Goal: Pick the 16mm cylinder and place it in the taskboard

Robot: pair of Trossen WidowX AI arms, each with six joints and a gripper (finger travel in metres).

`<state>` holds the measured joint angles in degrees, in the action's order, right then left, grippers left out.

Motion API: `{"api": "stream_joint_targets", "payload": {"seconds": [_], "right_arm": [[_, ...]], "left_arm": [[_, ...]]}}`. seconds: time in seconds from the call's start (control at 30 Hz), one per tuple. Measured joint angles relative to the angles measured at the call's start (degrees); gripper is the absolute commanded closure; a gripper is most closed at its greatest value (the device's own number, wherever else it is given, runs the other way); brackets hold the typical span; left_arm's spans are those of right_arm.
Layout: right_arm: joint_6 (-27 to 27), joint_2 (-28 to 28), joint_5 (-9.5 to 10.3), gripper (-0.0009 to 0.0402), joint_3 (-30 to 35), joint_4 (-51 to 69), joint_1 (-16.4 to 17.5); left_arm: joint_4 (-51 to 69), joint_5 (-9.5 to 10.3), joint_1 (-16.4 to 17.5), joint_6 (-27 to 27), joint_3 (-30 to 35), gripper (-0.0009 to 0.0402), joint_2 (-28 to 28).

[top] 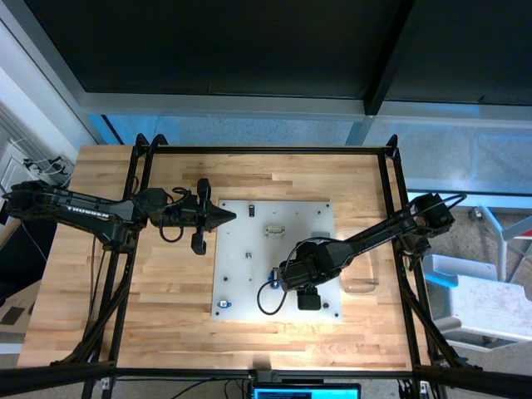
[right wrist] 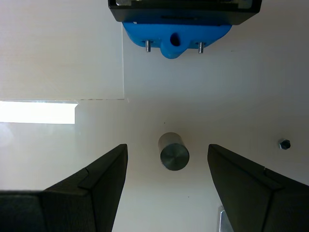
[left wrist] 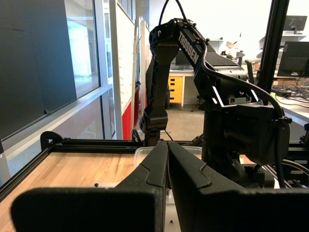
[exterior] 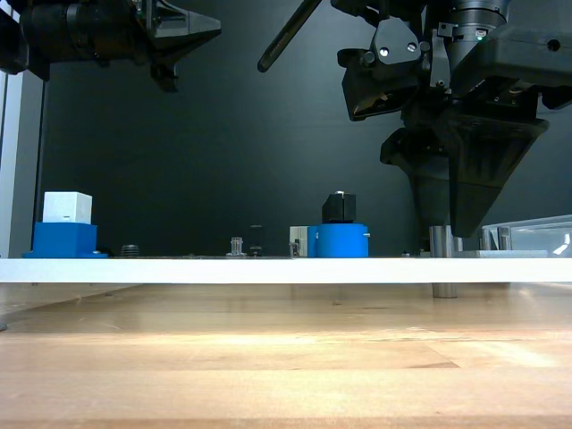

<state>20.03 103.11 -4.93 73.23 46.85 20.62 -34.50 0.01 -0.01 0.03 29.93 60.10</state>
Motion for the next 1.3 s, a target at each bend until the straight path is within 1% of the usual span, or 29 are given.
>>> {"api": "stream_joint_targets", "payload": {"seconds": [0.37,0.9,1.3], "right_arm": [[0.0,-1.88,0.0,0.0162,0.0,1.36,0.0],[0.0,-7.1,-0.02,0.0162,0.33,3.04,-0.02],[0.42,-12.26,-0.07,0.0162,0.33,3.26,-0.02]], "left_arm": [[-0.02,0.0,0.0,0.0,0.0,0.0393,0.0],[-0.02,0.0,0.0,0.0,0.0,0.0393,0.0],[-0.02,-0.02,0.0,0.0,0.02,0.0393,0.0]]}}
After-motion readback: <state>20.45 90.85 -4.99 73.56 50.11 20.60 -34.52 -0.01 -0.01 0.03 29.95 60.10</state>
